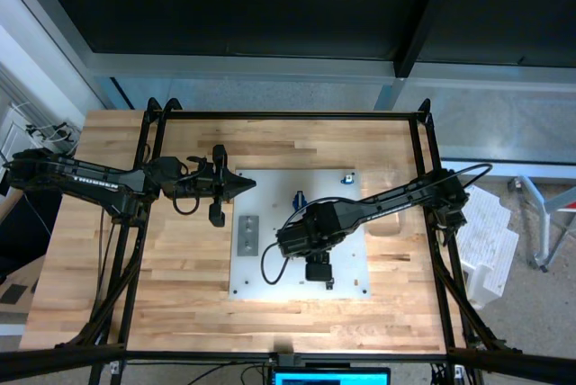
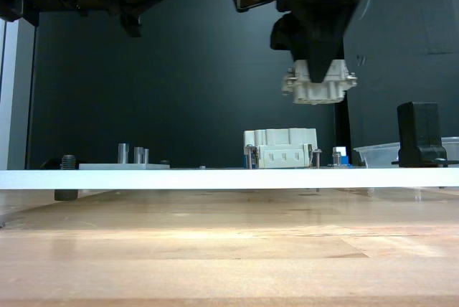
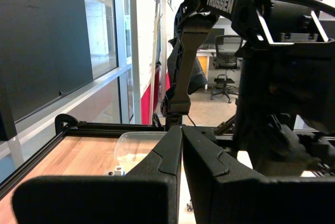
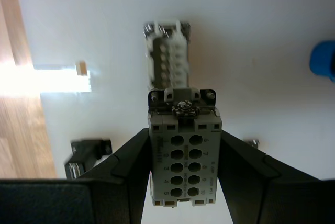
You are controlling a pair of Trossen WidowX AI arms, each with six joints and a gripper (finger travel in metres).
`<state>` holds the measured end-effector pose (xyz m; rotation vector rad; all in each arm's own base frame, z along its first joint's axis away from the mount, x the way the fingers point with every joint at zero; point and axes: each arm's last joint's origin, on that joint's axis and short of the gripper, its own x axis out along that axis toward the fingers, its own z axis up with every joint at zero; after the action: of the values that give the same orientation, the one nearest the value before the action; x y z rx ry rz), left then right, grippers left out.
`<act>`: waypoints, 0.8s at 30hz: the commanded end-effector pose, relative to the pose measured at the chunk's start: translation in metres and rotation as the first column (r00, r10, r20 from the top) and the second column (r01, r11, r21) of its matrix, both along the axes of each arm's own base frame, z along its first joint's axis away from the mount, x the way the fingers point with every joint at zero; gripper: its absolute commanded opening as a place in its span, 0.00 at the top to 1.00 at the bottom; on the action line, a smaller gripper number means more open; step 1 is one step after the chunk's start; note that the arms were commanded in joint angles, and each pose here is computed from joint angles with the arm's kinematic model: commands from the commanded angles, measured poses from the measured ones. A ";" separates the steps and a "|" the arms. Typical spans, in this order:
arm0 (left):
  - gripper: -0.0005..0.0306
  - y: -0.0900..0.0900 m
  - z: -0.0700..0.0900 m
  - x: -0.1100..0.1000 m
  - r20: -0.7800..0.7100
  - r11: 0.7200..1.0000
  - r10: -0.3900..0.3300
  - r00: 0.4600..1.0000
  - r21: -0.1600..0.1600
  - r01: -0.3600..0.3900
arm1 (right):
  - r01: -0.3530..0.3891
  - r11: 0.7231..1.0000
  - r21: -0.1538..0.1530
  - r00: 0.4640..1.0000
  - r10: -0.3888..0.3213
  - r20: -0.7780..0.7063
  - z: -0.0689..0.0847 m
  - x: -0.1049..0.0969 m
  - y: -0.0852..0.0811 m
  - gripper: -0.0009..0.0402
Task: Pick the HAN10E connector and install on the hub
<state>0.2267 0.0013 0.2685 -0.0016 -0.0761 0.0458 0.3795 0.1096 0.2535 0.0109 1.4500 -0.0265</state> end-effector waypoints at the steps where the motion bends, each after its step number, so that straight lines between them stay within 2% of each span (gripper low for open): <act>1: 0.98 0.000 0.000 0.000 0.000 1.000 0.000 1.000 0.000 0.000 | -0.013 1.000 -0.001 1.000 0.013 -0.001 -0.005 0.009 0.003 0.82; 10: 0.98 0.000 0.000 0.000 0.000 1.000 0.000 1.000 0.000 0.000 | -0.078 0.997 -0.009 0.997 0.078 -0.002 -0.018 0.027 0.008 0.82; 24: 0.98 0.000 0.000 0.000 0.000 1.000 0.000 1.000 0.000 0.000 | -0.104 0.995 -0.013 0.995 0.104 0.009 -0.022 0.032 0.001 0.82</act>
<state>0.2268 0.0013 0.2686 -0.0016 -0.0761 0.0461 0.4109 0.1112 0.2321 -0.0714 1.4364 0.0481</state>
